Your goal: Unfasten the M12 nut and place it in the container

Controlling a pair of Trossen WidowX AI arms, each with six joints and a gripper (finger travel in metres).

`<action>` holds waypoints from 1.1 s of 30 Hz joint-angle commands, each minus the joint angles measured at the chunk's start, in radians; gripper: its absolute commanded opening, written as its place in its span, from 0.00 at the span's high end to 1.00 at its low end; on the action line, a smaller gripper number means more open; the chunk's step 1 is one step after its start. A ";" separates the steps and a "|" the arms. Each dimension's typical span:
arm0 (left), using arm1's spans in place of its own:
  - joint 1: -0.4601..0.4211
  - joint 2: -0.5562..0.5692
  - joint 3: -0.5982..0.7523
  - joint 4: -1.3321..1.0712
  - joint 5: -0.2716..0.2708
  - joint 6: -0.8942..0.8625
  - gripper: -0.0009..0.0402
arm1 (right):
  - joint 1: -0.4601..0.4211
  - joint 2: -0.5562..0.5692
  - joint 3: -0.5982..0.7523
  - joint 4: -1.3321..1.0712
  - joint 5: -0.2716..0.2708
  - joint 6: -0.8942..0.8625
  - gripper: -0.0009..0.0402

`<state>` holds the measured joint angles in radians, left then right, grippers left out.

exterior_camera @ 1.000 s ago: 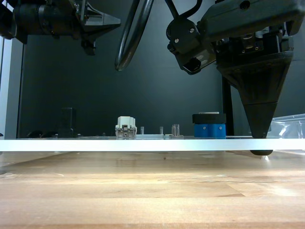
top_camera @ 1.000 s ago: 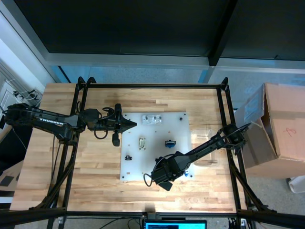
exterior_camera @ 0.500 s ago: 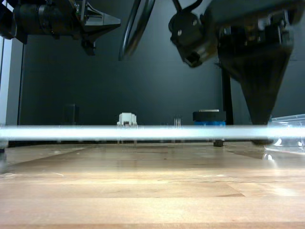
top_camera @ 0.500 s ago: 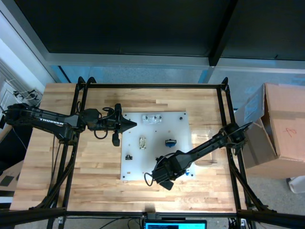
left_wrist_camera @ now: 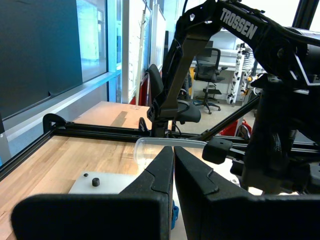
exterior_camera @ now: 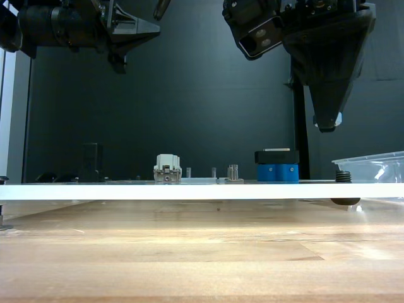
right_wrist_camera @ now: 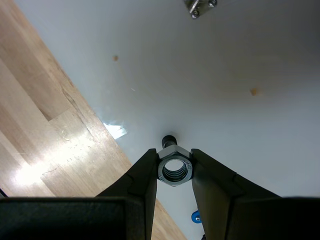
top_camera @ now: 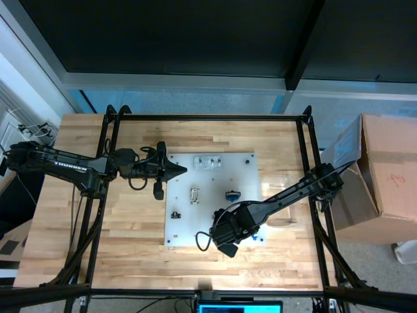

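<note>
Stud (exterior_camera: 341,176): bare, ribs showing, near right edge of white board (top_camera: 208,195).
M12 nut (right_wrist_camera: 174,170): off the stud, held in air above it.
Right end effector (exterior_camera: 326,124): clenched on nut across opposite flats.
Handling: probably light, rigid, slick steel; flats the surest hold.
Container (exterior_camera: 379,167): clear, right of board, nut not inside.
Left end effector (top_camera: 179,170): far left of board, raised, fingers pressed together, grasping nothing.

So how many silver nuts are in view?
1: the M12 nut, held in the right gripper above its bare stud, clear of the container. The left gripper hovers over the board's left edge.
</note>
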<state>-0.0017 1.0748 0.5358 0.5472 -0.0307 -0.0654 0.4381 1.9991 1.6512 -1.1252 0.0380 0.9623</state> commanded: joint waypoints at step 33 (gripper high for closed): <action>0.000 0.000 0.000 0.000 0.000 0.000 0.98 | -0.064 -0.680 -0.653 0.051 0.049 -0.029 0.92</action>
<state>-0.0017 1.0748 0.5362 0.5476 -0.0303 -0.0654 0.3737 1.3533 1.0306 -1.0748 0.0860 0.9325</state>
